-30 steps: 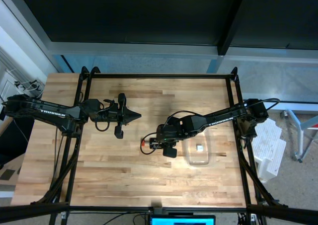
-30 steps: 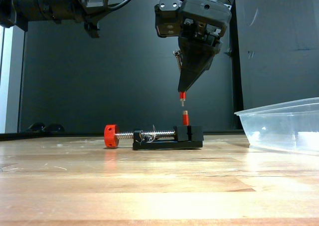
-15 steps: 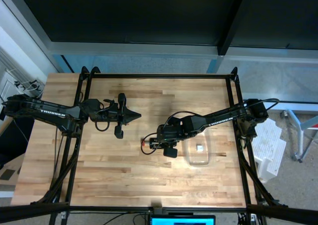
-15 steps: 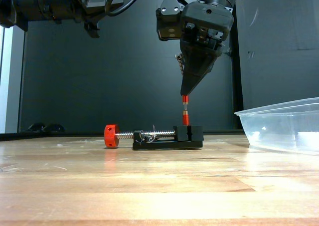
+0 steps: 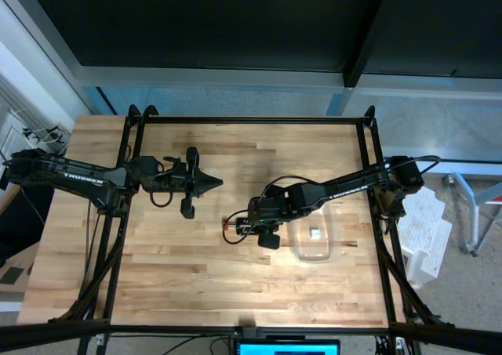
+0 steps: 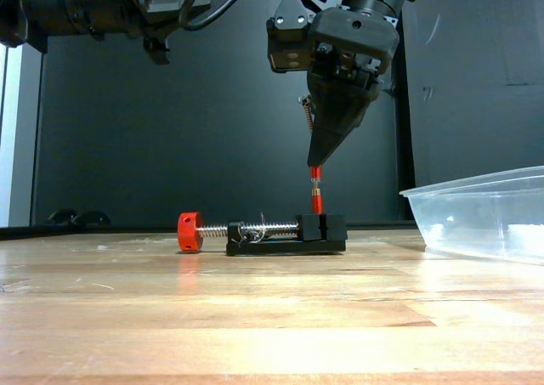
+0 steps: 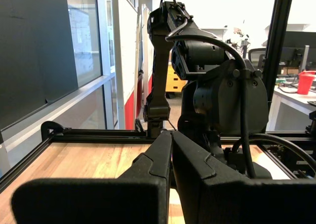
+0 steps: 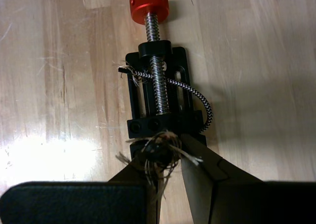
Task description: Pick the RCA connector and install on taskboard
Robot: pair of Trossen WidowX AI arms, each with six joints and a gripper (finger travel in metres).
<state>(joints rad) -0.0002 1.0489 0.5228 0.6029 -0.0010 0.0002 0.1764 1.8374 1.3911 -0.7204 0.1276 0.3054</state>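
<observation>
RCA connector [image 6: 315, 176] — right gripper [image 6: 315, 160] — atop taskboard [image 6: 285, 234]

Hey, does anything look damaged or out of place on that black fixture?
Yes: the braided cable looped across the taskboard ends in frayed, splayed strands right where the right gripper holds the RCA connector above it. The left gripper hangs shut over the left side of the table.

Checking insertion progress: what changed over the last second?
The right end effector, shut on the connector, came down and slightly right. The gap closed, so the connector now appears to meet the red post on the taskboard. Unchanged: taskboard, tray, and the left end effector, shut, parked over the table's left.
</observation>
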